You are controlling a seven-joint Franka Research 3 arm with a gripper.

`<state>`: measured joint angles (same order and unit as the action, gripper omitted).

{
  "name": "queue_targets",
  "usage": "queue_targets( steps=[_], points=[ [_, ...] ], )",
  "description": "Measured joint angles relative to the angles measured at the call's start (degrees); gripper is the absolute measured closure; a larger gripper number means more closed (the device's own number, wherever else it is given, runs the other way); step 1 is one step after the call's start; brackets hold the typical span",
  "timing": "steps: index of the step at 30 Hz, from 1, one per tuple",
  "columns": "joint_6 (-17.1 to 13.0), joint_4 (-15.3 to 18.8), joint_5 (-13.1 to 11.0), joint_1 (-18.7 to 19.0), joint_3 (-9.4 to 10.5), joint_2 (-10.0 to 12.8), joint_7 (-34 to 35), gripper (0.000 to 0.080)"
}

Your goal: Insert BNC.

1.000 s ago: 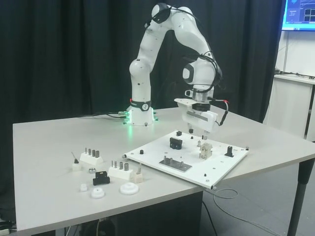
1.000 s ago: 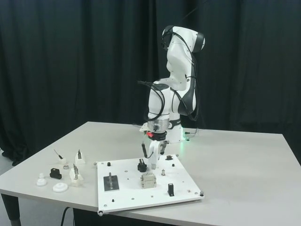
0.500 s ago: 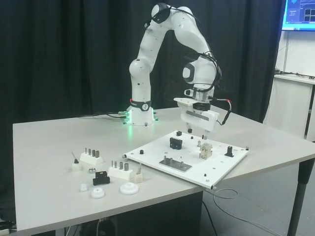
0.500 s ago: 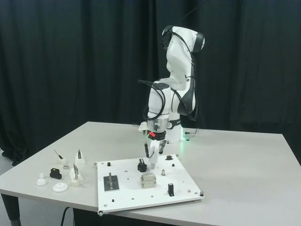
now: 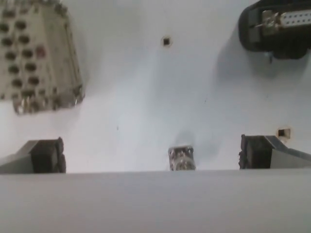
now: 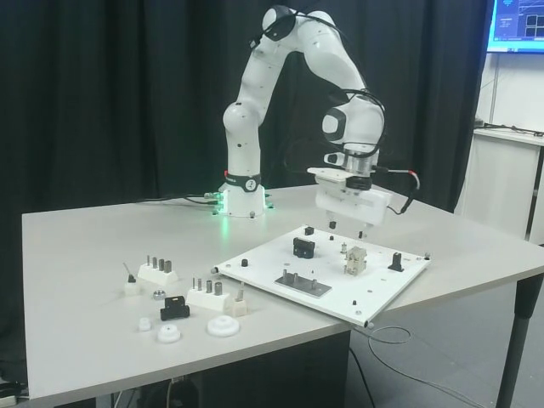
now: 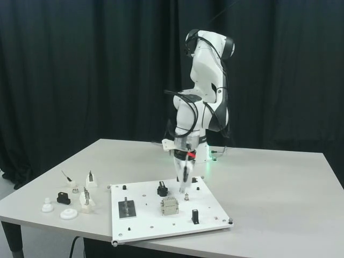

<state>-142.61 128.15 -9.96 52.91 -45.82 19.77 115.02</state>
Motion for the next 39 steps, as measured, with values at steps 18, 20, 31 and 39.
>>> queue_targets(
  steps=[18,20,31,39],
  points=[
    [0.0,-0.8,2.9,-5.2,7.19,-0.1,-21.7,0.0003],
    [0.0,-0.9,3.1,-6.4,8.27,-0.2,-26.9,0.0003],
    [-0.5,-0.9,3.2,-13.5,13.40,-1.3,-44.7,0.0003],
    [-0.5,-0.6,2.5,-17.9,17.03,-2.0,-56.4,0.0003]
  ],
)
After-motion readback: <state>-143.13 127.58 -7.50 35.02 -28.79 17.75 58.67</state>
